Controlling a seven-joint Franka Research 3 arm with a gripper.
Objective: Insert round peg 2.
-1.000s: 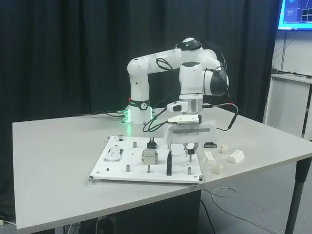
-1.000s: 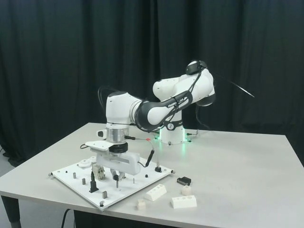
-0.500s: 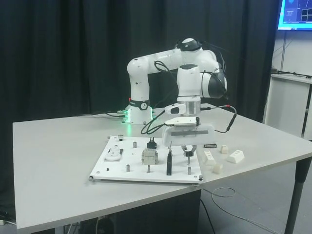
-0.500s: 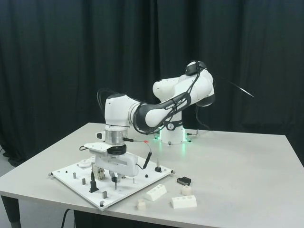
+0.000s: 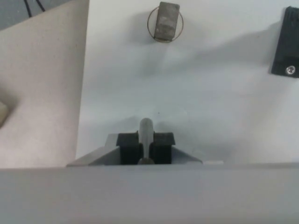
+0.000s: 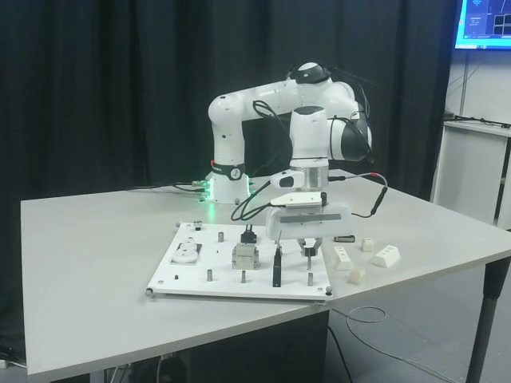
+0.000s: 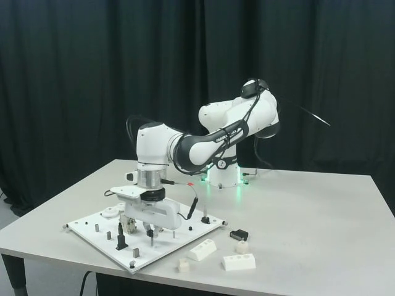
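- Since the earlier frames the arm has drawn back along the white board (image 6: 192, 275), away from its edge nearest the white blocks (image 6: 342, 257)
- The end effector (image 5: 145, 148) is closed on the grey round peg (image 5: 145, 135), held upright just above the board
- Another grey peg (image 5: 165, 21) stands in a round hole near the board's bench-side edge

Even indoor light, soft shadows
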